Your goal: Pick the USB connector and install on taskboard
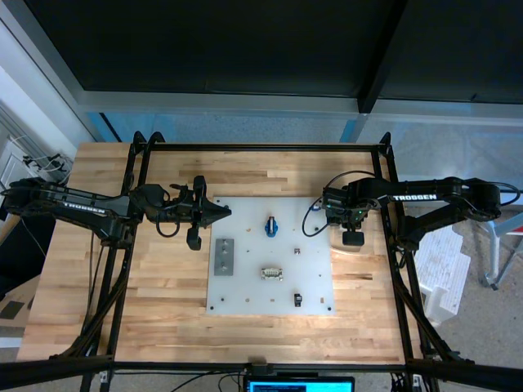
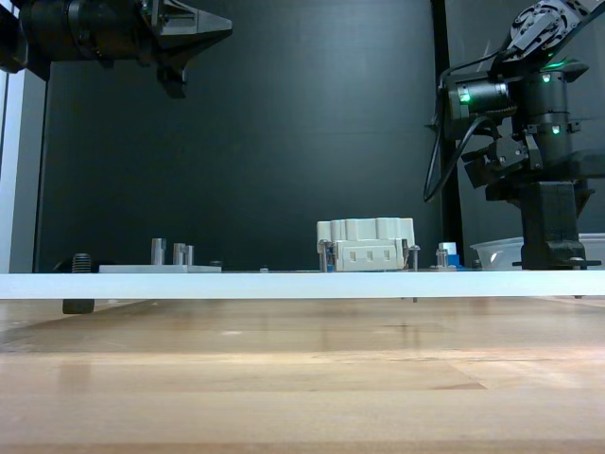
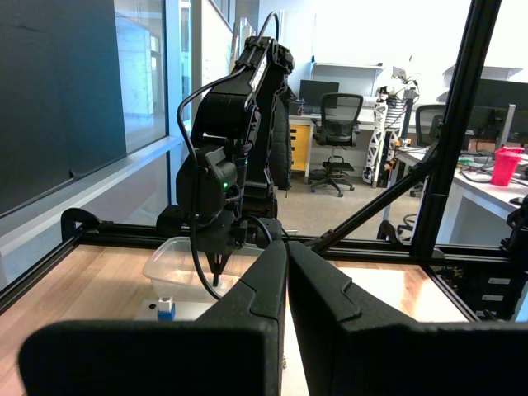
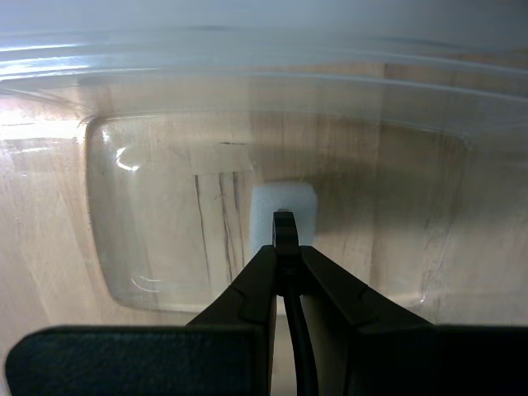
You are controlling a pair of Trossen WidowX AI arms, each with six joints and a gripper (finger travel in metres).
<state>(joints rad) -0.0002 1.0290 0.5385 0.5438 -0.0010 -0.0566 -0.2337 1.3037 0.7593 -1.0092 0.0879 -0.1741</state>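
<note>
Rig inventory, as I read it from my station:

1. Taskboard [image 1: 245, 298]: flat white square at the middle of the wooden table [image 1: 122, 310]. On it I count a grey block [image 1: 223, 256] at 9 o'clock of the board's centre, a blue knob [image 1: 272, 226] at 12 o'clock, a metal multi-pin socket [image 1: 272, 273] near the centre, and a small black port [image 1: 298, 300] at 5 o'clock.
2. Right gripper [image 1: 353, 239]: at 2 o'clock of the board, just off its right edge, pointing down over a clear plastic tray [image 4: 165, 223]. Its jaws are pinched on item 3.
3. USB connector [image 4: 284, 224]: a tiny black stub poking out from between the right gripper's fingertips, above the tray. A small white piece [image 4: 268, 202] lies on the tray floor directly behind it. I cannot tell whether the connector touches it.
4. Left gripper [image 1: 221, 211]: at 10 o'clock, raised above the board's upper left corner, pointing toward the right arm [image 3: 223, 190]. Its jaws are pressed together with nothing between them.
</note>
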